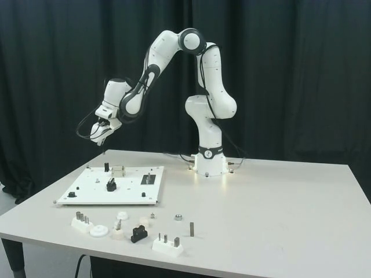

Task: Insert USB.

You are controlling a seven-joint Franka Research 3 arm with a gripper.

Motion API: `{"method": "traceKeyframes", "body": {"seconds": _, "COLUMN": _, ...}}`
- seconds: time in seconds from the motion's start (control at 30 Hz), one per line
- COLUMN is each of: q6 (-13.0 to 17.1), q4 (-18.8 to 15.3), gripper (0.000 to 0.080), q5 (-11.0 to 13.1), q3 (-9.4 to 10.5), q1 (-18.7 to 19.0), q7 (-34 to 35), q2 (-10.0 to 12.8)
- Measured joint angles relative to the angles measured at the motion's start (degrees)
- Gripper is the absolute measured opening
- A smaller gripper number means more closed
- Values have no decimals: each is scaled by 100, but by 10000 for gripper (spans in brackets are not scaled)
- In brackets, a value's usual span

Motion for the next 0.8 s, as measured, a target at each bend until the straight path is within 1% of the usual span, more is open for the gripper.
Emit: {"method": "traceKeyframes", "body": {"seconds": 0.8, "q6": 34, "q4": -59, "gripper": 26, "q5": -22, "q3": 14, "q1": 159, "q7": -165, "q2": -10}}
